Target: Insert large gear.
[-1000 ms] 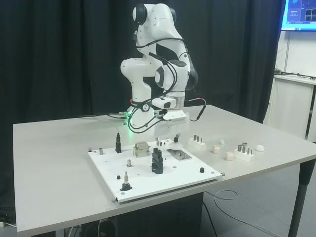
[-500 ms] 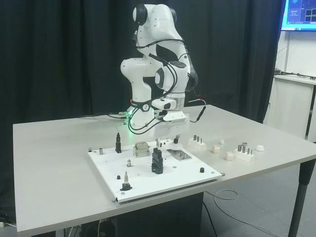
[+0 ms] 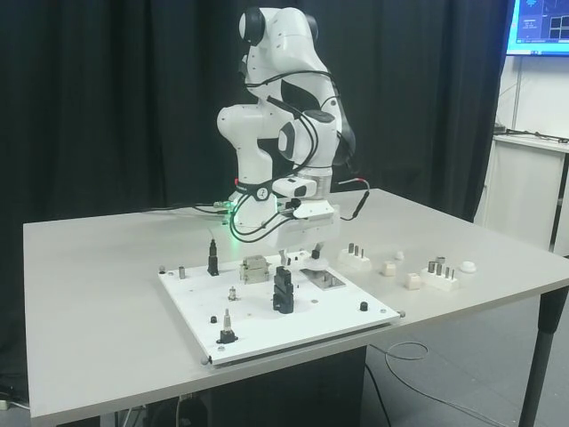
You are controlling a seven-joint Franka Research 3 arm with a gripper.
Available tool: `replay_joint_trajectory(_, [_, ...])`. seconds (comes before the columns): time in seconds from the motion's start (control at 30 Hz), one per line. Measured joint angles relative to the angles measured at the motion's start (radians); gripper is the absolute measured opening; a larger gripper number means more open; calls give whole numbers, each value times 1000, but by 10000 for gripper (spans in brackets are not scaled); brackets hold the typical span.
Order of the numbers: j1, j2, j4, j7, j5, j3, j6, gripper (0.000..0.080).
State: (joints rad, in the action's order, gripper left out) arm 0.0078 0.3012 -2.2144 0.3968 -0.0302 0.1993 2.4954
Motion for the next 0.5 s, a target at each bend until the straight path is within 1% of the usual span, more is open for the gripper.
replay_joint_trajectory(0.5, [0, 1, 0, -28, 0, 6, 6, 800])
